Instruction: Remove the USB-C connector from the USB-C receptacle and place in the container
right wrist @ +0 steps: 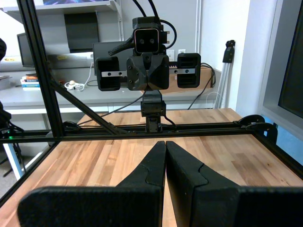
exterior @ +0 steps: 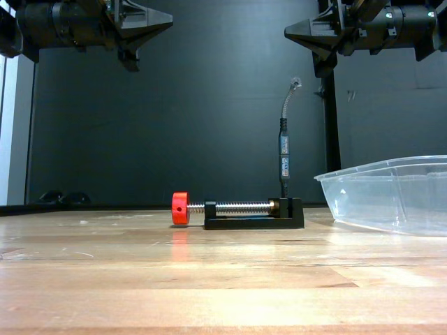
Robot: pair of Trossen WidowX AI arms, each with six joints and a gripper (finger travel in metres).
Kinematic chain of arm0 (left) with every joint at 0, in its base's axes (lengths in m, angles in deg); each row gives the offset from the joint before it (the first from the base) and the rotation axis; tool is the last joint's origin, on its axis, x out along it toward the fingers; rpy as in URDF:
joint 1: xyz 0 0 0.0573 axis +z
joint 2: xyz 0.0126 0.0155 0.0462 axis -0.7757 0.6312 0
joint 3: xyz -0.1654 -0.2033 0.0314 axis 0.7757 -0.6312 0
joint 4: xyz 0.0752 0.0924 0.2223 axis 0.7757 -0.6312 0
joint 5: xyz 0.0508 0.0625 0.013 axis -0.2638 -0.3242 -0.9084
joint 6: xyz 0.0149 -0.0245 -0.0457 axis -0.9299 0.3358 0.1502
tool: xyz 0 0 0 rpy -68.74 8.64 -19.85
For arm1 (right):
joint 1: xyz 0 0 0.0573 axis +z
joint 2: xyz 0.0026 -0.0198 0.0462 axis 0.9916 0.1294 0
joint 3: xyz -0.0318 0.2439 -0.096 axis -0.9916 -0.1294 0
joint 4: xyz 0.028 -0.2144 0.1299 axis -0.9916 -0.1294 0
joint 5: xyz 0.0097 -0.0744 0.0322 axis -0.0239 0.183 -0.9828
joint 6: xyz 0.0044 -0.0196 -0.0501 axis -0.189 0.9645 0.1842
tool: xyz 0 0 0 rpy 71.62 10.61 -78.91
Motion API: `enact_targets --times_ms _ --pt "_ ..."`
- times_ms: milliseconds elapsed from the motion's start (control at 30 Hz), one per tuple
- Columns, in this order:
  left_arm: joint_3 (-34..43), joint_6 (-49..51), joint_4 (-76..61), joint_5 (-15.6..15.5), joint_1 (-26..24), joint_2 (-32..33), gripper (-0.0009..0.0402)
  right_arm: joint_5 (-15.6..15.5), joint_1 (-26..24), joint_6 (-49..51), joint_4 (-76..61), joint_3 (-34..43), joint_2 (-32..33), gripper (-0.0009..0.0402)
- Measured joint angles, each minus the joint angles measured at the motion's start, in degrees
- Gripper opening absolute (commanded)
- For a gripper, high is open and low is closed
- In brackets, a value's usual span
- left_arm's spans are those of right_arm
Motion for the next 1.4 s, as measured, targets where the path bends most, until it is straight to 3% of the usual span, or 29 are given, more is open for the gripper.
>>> enact_targets --times_ms 800,900,1167,1400 --pt "0.0 0.0 0.0 0.0 0.0 0.0 0.0000 0.0 0.0 0.0 -0.1 0.0 0.0 0.0000" --pt "0.0 0.0 0.0 0.0 0.0 0.0 0.0000 0.0 0.1 -3.8 -1.8 0.1 0.0 0.0000" --pt "0.0 0.0 0.0 0.0 0.0 0.0 0.0000 0.6 6.1 -6.0 -25.0 6.3 0.2 0.0000" --pt "0.0 0.0 0.0 0.0 0.0 0.0 0.0000 8.2 12.7 -10.1 -52.6 19.3 5.0 0.0000"
